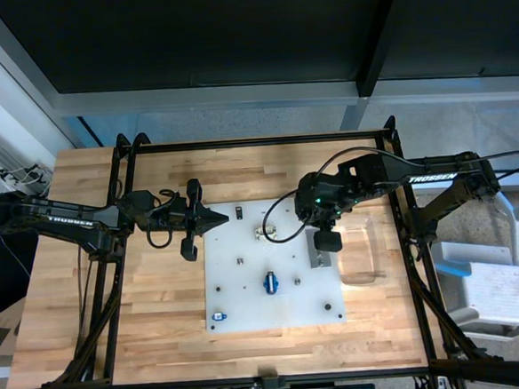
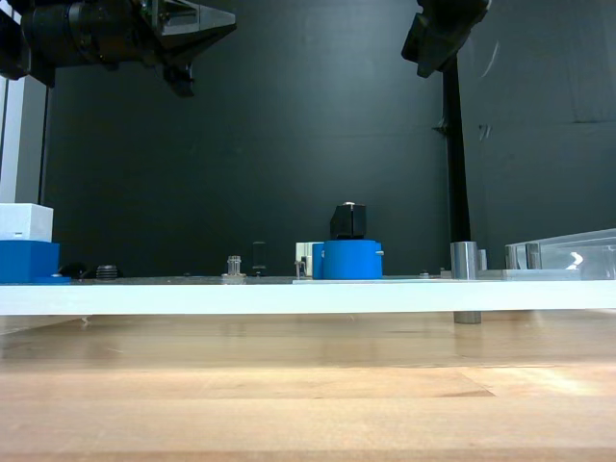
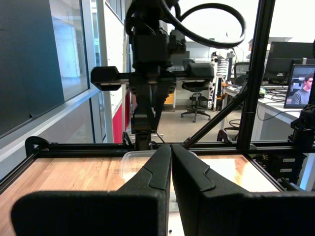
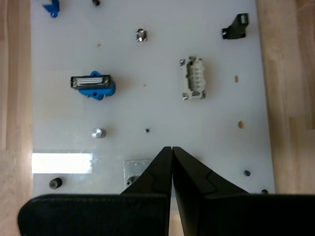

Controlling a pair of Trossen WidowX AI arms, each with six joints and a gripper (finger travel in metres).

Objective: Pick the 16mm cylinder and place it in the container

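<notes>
Toward the 4 o'clock side of the white board, we see the 16mm cylinder standing upright, free of either gripper. The right gripper hangs above the board with its fingers pressed together, holding nothing. In the high view the cylinder sits at its 7 o'clock and the container at its 3 o'clock, beside the board's edge. The left gripper, likewise closed and empty, hovers over the board's 10 o'clock corner.

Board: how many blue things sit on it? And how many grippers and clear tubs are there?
Blue things: 2, big part, small clip
Grippers: 2, left gripper at left edge of board, right gripper over grey block, both shut
Clear tubs: 1, tub beside board
Total: 5
</notes>
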